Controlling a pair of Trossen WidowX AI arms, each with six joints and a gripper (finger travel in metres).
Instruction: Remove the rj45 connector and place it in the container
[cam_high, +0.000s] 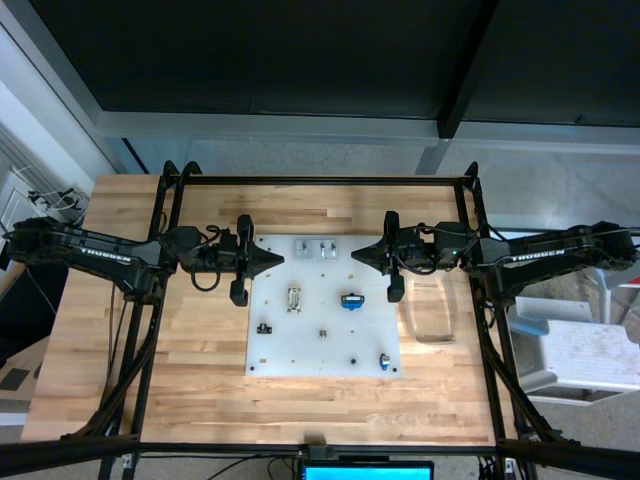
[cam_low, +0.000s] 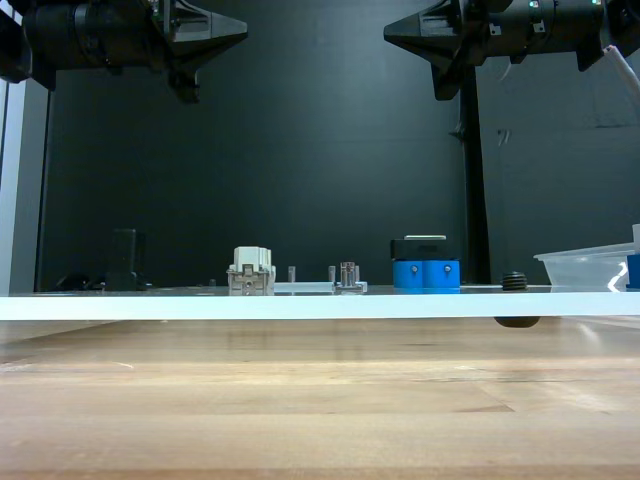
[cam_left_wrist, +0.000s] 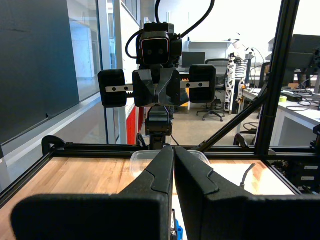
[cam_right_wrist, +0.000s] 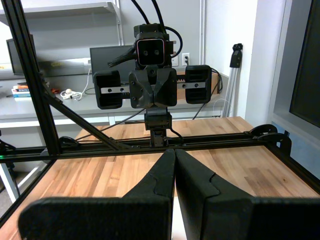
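Observation:
The white board (cam_high: 275, 350) lies in the middle of the table with several small parts on it: a grey-white connector (cam_high: 294, 300), a blue and black part (cam_high: 351, 300) and a small blue part (cam_high: 384, 360). I cannot tell which is the rj45 connector. The container (cam_high: 430, 310), a clear low tray, sits just right of the board and shows in the low view as the container (cam_low: 590, 268). My left gripper (cam_high: 283, 260) hovers shut high over the board's far left corner. My right gripper (cam_high: 353, 257) hovers shut over the far right part, facing it. Both hold nothing.
A black metal frame (cam_high: 320, 181) runs around the wooden table. In the low view both grippers (cam_low: 245, 35) (cam_low: 386, 37) hang far above the board's parts. A black screw head (cam_low: 514, 282) stands near the board's right end.

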